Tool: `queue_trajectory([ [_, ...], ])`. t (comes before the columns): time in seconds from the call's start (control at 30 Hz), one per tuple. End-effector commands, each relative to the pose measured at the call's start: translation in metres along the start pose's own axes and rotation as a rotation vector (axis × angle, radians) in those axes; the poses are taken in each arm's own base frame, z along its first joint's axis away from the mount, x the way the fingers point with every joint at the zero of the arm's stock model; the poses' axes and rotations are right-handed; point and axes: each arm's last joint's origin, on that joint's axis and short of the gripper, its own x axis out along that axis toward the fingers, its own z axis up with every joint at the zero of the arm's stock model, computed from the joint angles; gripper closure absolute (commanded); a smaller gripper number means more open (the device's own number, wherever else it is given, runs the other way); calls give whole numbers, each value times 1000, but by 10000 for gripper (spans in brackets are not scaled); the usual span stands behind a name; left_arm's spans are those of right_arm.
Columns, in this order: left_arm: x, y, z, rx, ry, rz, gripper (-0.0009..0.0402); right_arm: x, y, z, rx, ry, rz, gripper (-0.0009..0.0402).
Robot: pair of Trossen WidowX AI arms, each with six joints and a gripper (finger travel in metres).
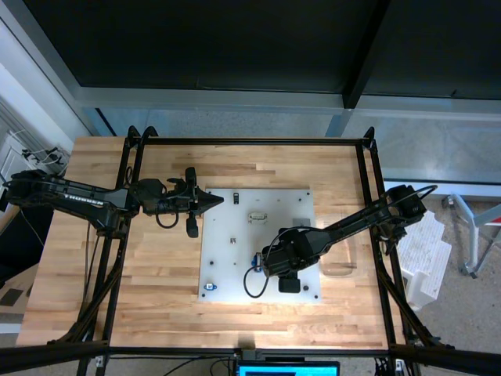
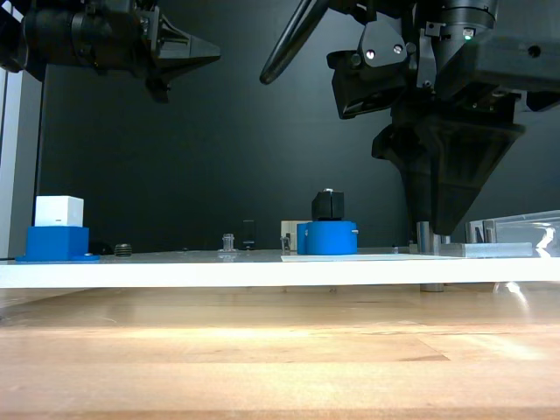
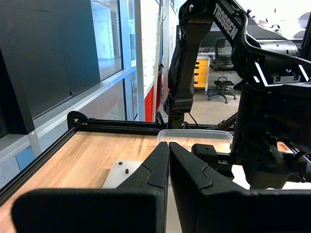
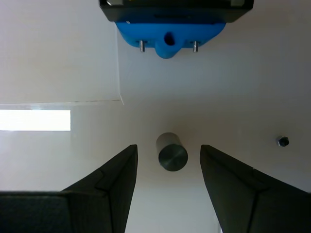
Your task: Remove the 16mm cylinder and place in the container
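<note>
Nearest us in the low view is the table, its pale wood filling the foreground. On it lies the white board, seen edge-on. At the board's left end we see a blue block with a white cube on top.

The right gripper points straight down at the near right part of the board, its tips almost at the surface. Its claw is released. In the right wrist view we see the two dark fingers spread wide, one on each side of the cylinder, with a clear gap on both sides and no contact. The cylinder is a short grey round peg with a flat top, standing upright on the board midway between the tips.

Just beyond the cylinder sits the blue connector, with a black part against its far side. A small dark screw sits in the board off to one side.

The container rests on the table just beside the board's right edge, apart from the cylinder. The right arm passes over it.

Farther back, the left gripper hangs high over the far left edge of the board, pointing inward toward the middle. Its claw is clenched: in the left wrist view we see its fingers pressed flat together.
</note>
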Motion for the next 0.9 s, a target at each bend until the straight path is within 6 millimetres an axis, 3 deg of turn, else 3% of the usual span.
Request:
queue_trajectory([
  [0.03,0,0,0,0,0,0,393,2,0,-1,-1,-4,2,232],
  [0.9,0,0,0,0,0,0,393,5,-1,-1,-5,-12,11,387],
])
